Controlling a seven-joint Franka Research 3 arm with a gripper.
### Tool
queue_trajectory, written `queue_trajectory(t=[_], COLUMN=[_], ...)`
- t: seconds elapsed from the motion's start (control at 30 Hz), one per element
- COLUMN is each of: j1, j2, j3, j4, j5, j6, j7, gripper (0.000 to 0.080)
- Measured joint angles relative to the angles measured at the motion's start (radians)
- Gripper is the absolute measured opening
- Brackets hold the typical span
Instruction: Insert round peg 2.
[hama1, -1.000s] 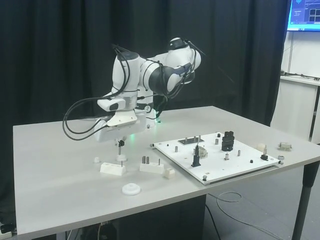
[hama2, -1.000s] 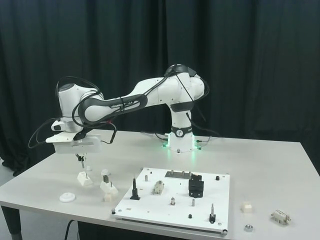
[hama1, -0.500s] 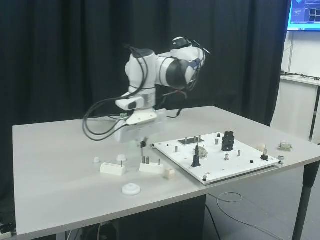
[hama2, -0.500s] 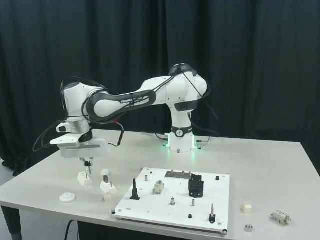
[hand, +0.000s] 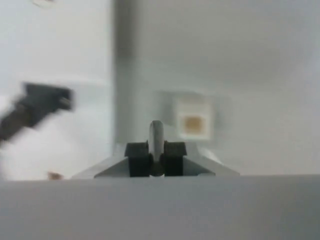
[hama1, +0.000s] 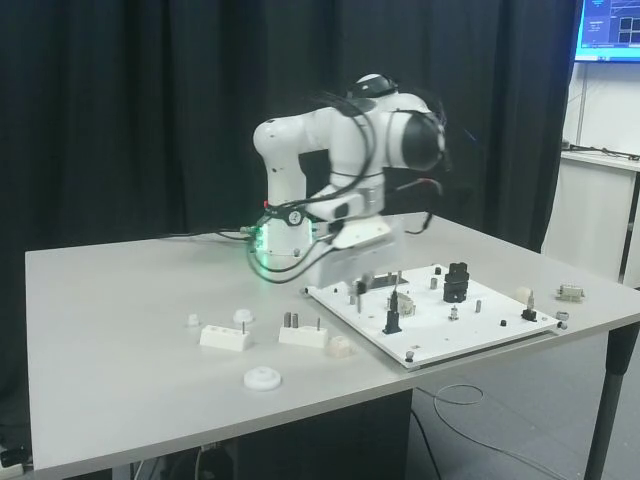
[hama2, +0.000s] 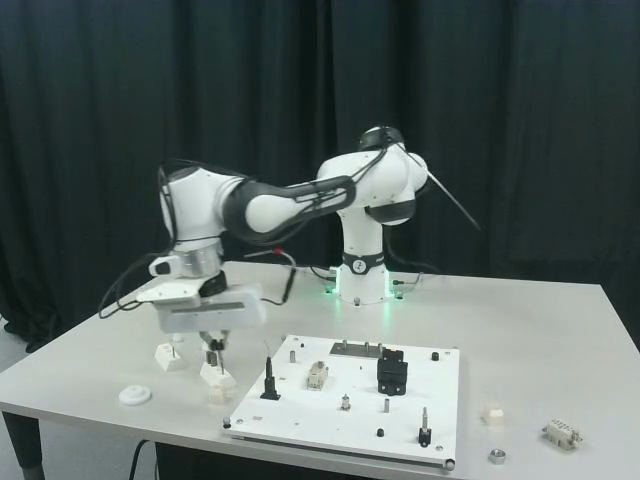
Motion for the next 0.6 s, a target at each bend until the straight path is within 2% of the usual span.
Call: queue_trajectory(t=[0.33,0.6], j1=[0.103,0.169], j2=[0.0,0.0], j3=[0.008,0.029], j4=[0.014,0.014], j5=[0.006,-0.002], j6=[0.056,0.106], j7=[0.142,0.227], gripper=[0.0059,0.0059])
